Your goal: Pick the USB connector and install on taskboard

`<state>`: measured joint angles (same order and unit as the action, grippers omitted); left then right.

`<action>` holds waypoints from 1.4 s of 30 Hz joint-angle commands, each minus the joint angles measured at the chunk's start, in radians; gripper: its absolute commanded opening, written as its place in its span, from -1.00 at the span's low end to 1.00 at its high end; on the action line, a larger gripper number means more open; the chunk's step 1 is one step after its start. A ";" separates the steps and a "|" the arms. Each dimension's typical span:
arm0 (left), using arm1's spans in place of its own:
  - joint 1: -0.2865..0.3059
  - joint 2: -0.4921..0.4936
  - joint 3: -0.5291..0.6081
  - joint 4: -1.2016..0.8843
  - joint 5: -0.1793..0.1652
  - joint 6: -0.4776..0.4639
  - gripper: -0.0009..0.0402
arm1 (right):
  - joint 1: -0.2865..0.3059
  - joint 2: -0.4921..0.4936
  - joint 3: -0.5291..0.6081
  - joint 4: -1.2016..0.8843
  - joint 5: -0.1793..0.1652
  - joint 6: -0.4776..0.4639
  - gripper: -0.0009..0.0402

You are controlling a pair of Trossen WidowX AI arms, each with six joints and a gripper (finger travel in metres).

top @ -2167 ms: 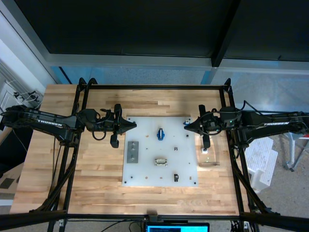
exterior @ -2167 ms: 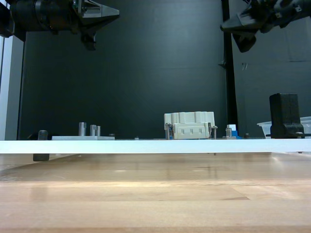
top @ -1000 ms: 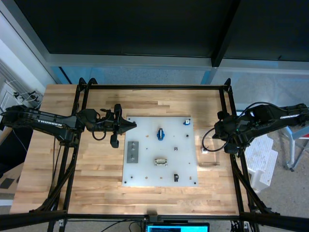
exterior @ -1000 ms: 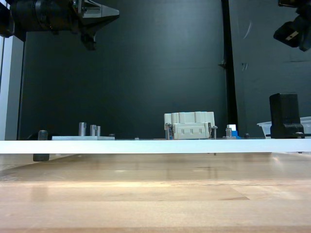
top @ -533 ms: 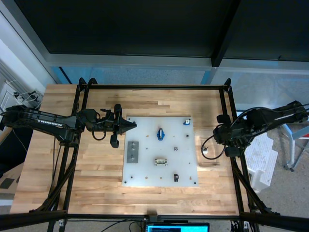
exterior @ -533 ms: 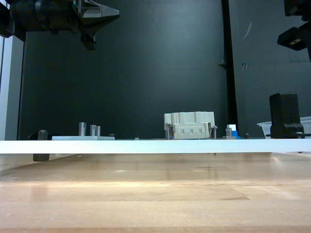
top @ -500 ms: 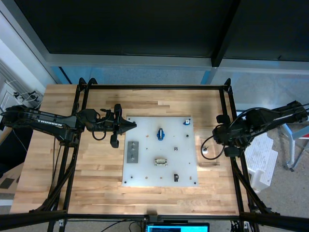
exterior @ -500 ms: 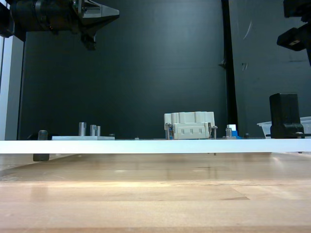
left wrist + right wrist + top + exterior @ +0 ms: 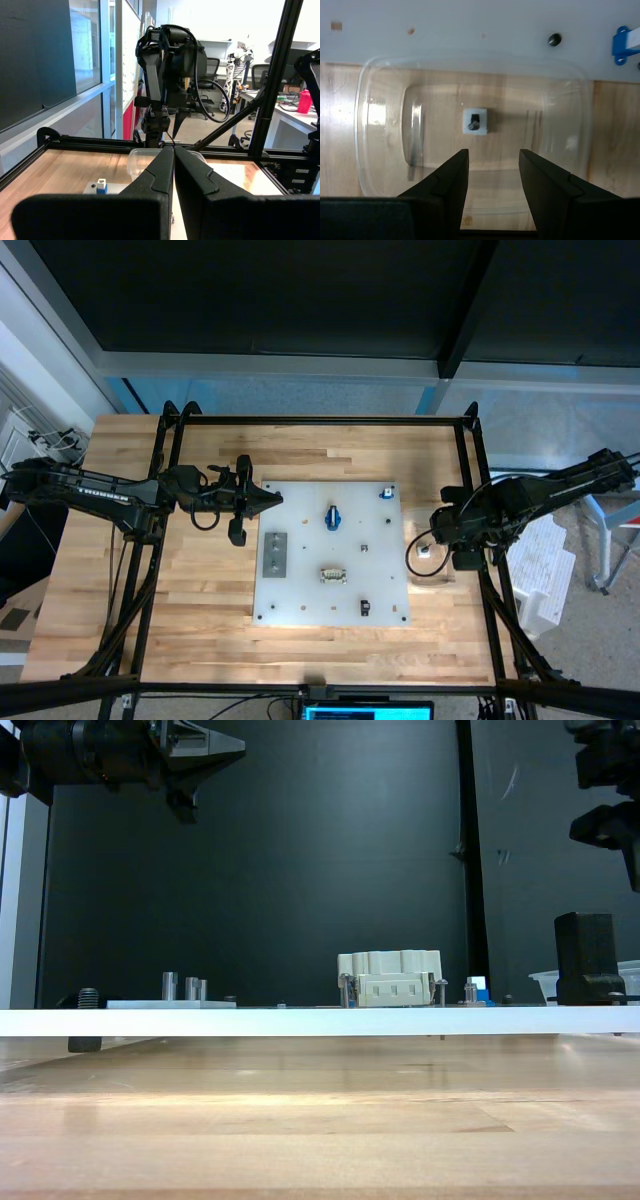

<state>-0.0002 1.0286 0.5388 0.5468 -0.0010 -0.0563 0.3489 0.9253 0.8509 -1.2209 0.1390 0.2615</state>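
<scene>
While both arms hang above the tabletop:
Right gripper [image 9: 492,155]: jaws apart, over the clear tray [image 9: 360,125].
USB connector [image 9: 475,122]: dark, on the white cube [image 9: 483,114] inside that tray, beside the taskboard [image 9: 445,25].
Left gripper [image 9: 173,149]: jaws together, raised over the taskboard's left edge.

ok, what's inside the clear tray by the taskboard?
One small white cube, dark part on top; some of the tray's rim hides behind the fingers. Right gripper open above it; left gripper shut, above the taskboard's left edge.

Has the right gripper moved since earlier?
Yes: right gripper left the taskboard's far corner; now open above the clear tray. Left gripper shut at board's left edge.
</scene>
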 commanded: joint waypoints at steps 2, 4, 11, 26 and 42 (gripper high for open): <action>0.000 0.001 0.000 0.000 0.000 0.000 -0.96 | 0.021 0.000 -0.035 0.044 0.000 0.027 -0.21; 0.000 0.000 0.000 0.000 0.000 0.000 -0.96 | 0.028 0.000 -0.053 0.069 0.001 0.037 -0.18; 0.000 0.000 0.000 0.000 0.000 0.000 -0.96 | 0.031 0.022 -0.105 0.137 0.010 0.047 -0.11; 0.000 0.000 0.000 0.000 0.000 0.000 -0.96 | 0.031 0.079 -0.134 0.191 0.026 0.066 -0.11; 0.000 0.001 0.000 0.000 0.000 0.000 -0.96 | 0.031 0.124 -0.189 0.288 0.019 0.057 -0.11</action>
<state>-0.0002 1.0286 0.5388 0.5472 -0.0010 -0.0566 0.3798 1.0492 0.6636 -0.9318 0.1562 0.3164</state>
